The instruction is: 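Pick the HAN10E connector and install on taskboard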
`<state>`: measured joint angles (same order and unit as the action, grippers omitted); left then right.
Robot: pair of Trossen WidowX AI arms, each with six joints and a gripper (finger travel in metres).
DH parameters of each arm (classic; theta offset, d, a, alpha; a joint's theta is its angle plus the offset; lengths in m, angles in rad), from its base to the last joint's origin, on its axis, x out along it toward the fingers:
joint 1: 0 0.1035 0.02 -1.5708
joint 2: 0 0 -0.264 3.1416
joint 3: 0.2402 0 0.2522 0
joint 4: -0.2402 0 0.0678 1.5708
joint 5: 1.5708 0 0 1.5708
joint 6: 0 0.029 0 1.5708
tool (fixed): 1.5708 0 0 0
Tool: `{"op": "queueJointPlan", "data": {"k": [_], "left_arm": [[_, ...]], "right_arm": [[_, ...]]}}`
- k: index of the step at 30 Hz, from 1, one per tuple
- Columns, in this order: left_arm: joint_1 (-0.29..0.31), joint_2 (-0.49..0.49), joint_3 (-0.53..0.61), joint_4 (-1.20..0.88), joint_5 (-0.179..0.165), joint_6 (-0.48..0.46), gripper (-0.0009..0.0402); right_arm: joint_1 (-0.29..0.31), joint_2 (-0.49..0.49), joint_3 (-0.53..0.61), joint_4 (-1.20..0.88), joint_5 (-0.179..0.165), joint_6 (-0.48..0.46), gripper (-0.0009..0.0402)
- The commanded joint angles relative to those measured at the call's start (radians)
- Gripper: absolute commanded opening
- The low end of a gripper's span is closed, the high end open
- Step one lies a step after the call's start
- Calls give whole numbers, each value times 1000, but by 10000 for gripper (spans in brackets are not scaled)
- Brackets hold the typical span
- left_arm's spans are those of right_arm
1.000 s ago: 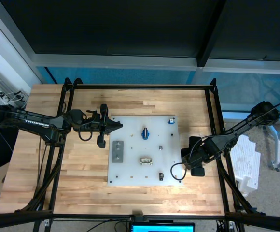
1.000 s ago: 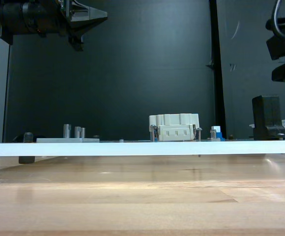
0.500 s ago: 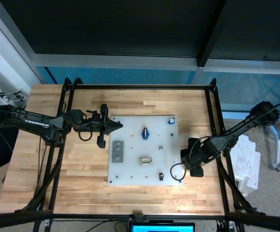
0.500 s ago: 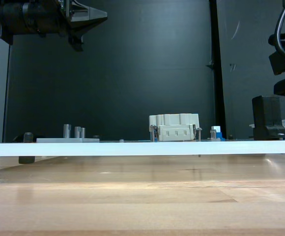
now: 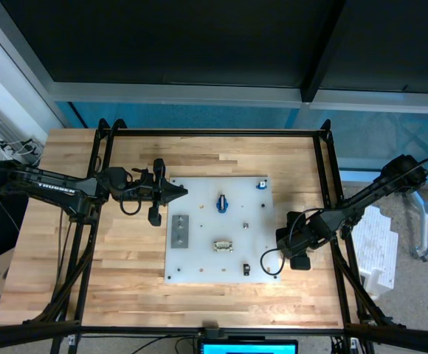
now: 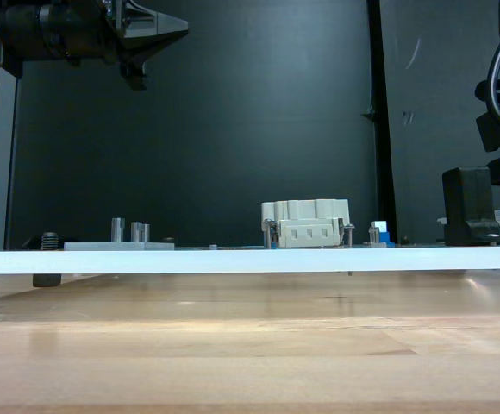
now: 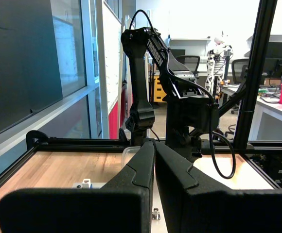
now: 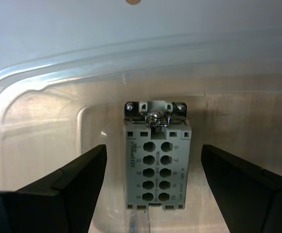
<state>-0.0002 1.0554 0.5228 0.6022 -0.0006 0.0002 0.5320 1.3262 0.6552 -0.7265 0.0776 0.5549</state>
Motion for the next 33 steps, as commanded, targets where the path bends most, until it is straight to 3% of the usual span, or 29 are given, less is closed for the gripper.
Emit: {"op": "queueJointPlan", "data": {"k": [1,9,13,21,33], "left_arm": [[0,0,0,0,0,0,1],[0,0,0,0,0,0,1],[0,0,0,0,0,0,1],[0,0,0,0,0,0,1],[0,0,0,0,0,0,1]], "right_arm": [[0,0,-7,9,-1,-3,244],[-2,-1,-3,7,-3,-5,165],[-2,-2,-4,6,-27,-11,129],[-2,-3,-3,4,-27,-11,65],[-18,-31,151,-208,-26,-23,27]]}}
